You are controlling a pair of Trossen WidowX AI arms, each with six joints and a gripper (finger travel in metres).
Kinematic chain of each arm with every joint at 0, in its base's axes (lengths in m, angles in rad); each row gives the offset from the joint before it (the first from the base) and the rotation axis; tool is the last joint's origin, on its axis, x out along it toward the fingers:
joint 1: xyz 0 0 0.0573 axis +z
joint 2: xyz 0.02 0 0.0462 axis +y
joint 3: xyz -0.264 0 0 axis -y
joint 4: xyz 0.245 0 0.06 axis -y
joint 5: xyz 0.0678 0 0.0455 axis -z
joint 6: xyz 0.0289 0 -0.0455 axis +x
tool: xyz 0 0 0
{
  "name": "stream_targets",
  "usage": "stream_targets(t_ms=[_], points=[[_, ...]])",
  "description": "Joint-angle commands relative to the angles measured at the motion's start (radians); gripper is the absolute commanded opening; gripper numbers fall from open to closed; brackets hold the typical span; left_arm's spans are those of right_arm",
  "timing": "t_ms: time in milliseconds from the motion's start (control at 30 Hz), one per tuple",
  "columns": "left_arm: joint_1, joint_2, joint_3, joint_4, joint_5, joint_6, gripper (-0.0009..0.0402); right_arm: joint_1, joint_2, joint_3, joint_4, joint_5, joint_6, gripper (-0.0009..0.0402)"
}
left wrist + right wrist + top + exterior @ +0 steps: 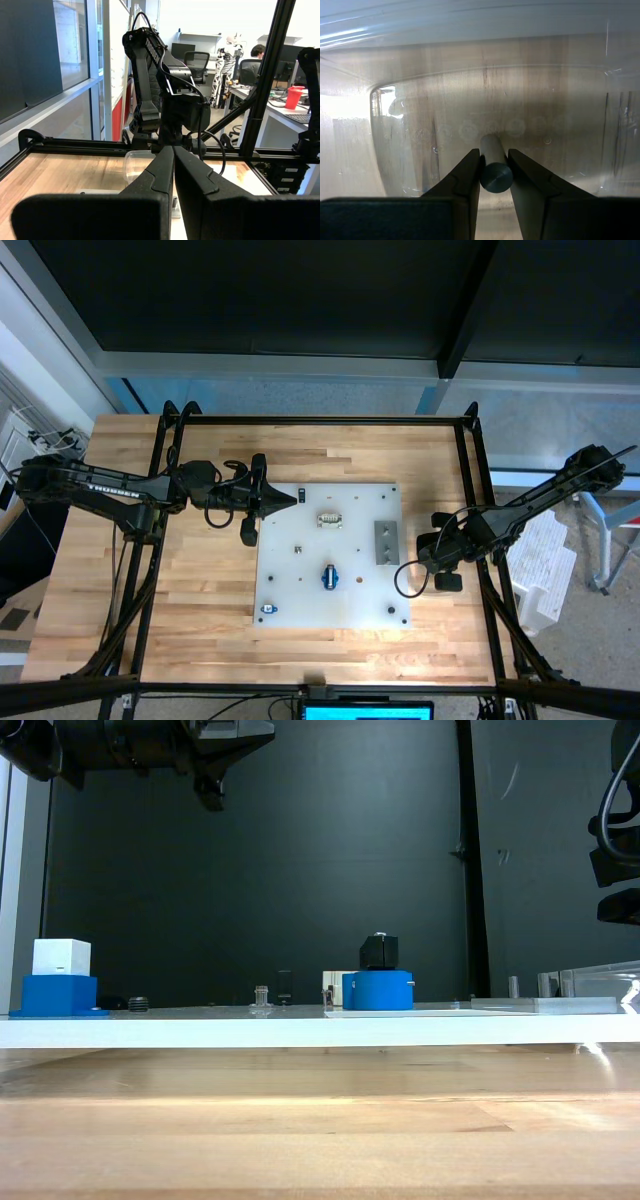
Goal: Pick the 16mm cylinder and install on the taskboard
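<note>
Presently, nearest the table's near edge lies the taskboard, with a blue connector near its middle and a grey block by its right edge. Just off that right edge, the right gripper is down inside a clear tray, its fingers pinching the 16mm cylinder from both sides. The peg lies along the fingers, one flat end facing the wrist camera. Whether it rests on the tray floor or hangs clear of it cannot be told. Farther back, at the taskboard's far-left corner, the left gripper hangs above the board, fingers pressed together on nothing.

Hazards, as judged from this position:

The hold is on a smooth round side — the peg could roll or slide out between the fingers during the lift.

The tray wall stands close by, so a sideways move made before the peg is well above the rim would likely catch it and knock the peg loose.

The peg's axis runs along the fingers, so it must be brought square to its hole — any tilt could jam it at the mouth. The receiving hole cannot be identified from these views.

The left gripper is well apart from the likely path and looks to pose no obstruction.
</note>
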State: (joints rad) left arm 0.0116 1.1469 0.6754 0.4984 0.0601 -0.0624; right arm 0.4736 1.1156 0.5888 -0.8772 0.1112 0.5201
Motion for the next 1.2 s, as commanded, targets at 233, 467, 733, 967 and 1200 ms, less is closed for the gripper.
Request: stream_targets(t_ms=[233, 467, 733, 967, 1200], points=[[0.0, 0.0, 0.0, 0.0, 0.0, 0.0, 0.0, 0.0, 0.0, 0.01, -0.002, -0.007, -0.001, 0.0005], [0.0, 0.0, 0.0, 0.0, 0.0, 0.0, 0.0, -0.001, -0.001, 0.103, -0.109, -0.006, -0.004, 0.0007], [0.0, 0.0, 0.0, 0.0, 0.0, 0.0, 0.0, -0.003, -0.001, 0.249, -0.257, 0.002, -0.016, 0.0007], [0.0, 0.0, 0.0, 0.0, 0.0, 0.0, 0.0, -0.005, 0.038, 0.309, -0.289, 0.002, -0.016, 0.0007], [0.0, 0.0, 0.0, 0.0, 0.0, 0.0, 0.0, -0.019, 0.139, 0.385, -0.283, 0.002, -0.022, 0.0007]])
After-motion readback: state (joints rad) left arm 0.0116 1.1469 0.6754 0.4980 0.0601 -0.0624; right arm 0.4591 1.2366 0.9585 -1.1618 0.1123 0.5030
